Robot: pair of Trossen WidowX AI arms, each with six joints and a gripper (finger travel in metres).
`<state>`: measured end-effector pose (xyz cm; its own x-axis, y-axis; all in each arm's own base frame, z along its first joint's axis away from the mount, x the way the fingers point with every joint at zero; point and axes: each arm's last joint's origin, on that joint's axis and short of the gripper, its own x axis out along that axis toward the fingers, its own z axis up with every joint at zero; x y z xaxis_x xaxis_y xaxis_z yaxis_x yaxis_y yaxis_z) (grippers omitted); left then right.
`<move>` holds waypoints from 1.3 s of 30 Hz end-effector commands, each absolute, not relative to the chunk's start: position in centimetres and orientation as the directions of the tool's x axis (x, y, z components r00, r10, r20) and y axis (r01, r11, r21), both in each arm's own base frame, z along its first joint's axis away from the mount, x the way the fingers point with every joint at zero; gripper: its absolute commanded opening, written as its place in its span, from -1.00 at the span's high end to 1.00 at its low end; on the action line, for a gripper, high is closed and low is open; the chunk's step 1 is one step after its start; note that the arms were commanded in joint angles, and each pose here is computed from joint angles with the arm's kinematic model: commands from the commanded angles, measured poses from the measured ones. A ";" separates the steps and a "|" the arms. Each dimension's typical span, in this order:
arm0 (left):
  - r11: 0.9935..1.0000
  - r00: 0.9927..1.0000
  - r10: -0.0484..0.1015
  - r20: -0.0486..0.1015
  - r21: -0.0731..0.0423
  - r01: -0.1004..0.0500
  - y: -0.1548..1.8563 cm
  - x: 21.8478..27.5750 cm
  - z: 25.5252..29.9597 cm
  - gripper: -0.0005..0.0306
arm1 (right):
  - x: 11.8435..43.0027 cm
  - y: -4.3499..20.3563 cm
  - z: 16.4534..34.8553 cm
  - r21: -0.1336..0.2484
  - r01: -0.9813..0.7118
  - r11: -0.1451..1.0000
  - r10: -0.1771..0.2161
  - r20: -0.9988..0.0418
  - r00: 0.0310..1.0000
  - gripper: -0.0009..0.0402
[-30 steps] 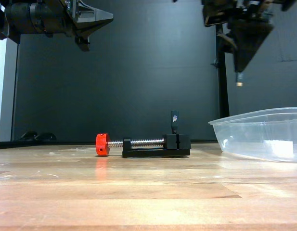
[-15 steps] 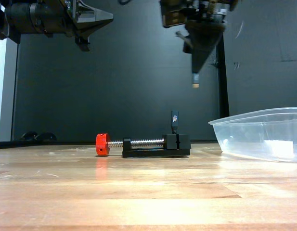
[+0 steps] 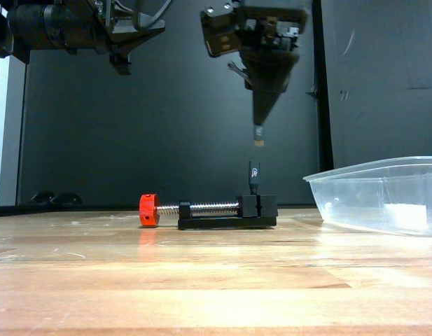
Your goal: Pick the USB-C connector and install on taskboard
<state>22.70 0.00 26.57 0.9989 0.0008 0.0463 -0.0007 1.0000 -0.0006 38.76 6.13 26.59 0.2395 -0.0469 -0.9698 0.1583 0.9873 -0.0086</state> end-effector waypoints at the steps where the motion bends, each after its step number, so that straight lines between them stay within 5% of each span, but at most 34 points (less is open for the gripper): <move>1: 1.000 0.999 0.000 0.046 -0.001 0.000 0.00 22.70 26.57 0.96 | 39.3 6.2 26.8 -0.008 0.155 0.988 -0.047 -0.968 0.245 0.96; 39: 1.000 0.999 0.000 0.047 -0.001 0.000 0.00 22.70 26.57 0.96 | 39.0 6.4 25.2 -0.031 0.180 0.983 -0.071 -0.972 0.223 0.96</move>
